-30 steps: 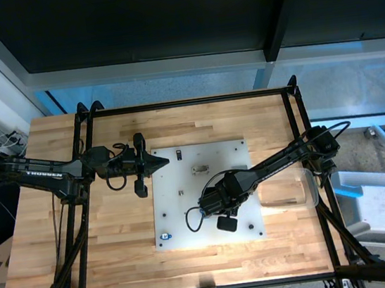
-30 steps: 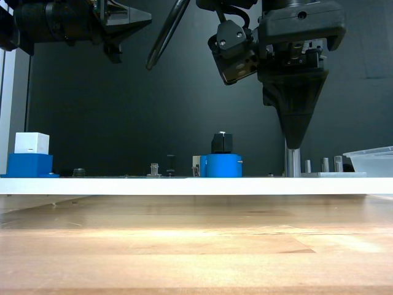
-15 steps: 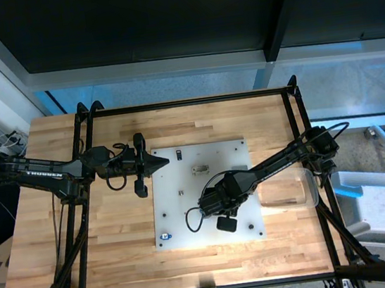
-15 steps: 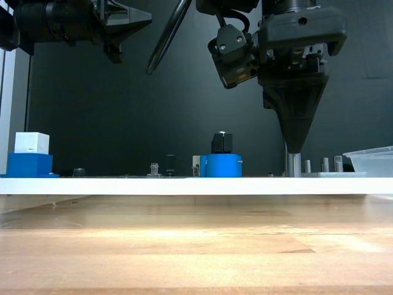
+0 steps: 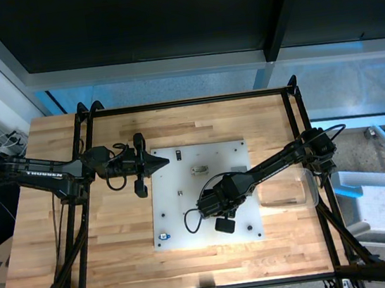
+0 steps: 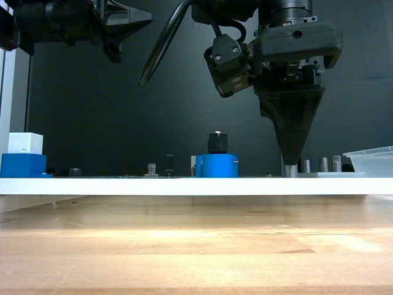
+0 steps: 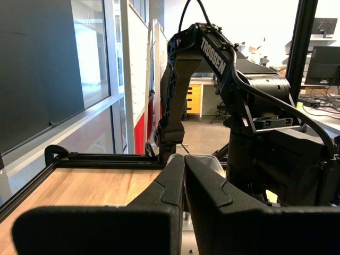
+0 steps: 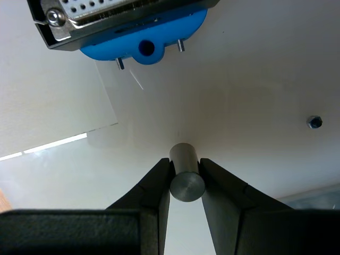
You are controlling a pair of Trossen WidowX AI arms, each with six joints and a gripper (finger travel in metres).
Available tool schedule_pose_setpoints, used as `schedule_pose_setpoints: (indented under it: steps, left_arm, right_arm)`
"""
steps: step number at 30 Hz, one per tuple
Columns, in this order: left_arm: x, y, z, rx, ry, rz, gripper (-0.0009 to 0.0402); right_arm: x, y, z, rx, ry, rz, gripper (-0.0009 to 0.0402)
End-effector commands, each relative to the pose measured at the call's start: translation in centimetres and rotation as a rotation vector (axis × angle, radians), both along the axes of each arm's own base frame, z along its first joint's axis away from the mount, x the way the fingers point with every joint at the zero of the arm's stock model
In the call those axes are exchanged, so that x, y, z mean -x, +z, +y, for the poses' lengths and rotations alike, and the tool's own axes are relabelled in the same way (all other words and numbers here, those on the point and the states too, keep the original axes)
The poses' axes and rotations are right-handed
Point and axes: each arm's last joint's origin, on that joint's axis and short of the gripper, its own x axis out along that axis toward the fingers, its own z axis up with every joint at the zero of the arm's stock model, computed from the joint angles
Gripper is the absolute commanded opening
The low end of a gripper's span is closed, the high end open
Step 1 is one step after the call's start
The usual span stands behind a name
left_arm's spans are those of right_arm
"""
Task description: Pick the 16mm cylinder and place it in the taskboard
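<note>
We've got the right gripper (image 8: 184, 166) clamped on the 16mm cylinder (image 8: 186, 180), upright for a straight drop into the taskboard (image 8: 249, 69), around mid-board. Wrist view shows the grip. Only the low view shows the tip nearly at plate level. Far-left, the left gripper (image 7: 184, 162) hangs parked, fingers together.

In the low view only a stub of the 16mm cylinder (image 6: 286, 172) shows under the pinching tips of the right gripper (image 6: 290, 161). The near edge of the taskboard (image 6: 184, 185) hides whether its foot sits in a hole, and from above that gripper covers it entirely. The left gripper (image 7: 184, 159), fingers pressed together at the board's left edge, blocks most of the board in its own wrist view.
</note>
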Motion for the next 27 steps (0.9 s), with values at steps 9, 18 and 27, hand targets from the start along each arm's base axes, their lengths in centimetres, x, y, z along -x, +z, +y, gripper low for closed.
schedule_pose_setpoints:
  steps: [9,18,27]
  left_arm:
    - [0.00,0.00,0.00,0.000,0.000,0.000,0.0000]
    - [0.00,0.00,0.01,0.000,0.000,0.000,0.0000]
    - [0.00,0.00,0.00,0.000,0.000,0.000,0.0000]
  right_arm:
    - [0.09,-0.26,-0.03,0.004,-0.001,0.010,0.0043]
    - [0.09,-0.28,0.00,0.004,0.000,0.009,0.0043]
    - [0.09,-0.28,-0.02,0.004,-0.001,0.008,0.0094]
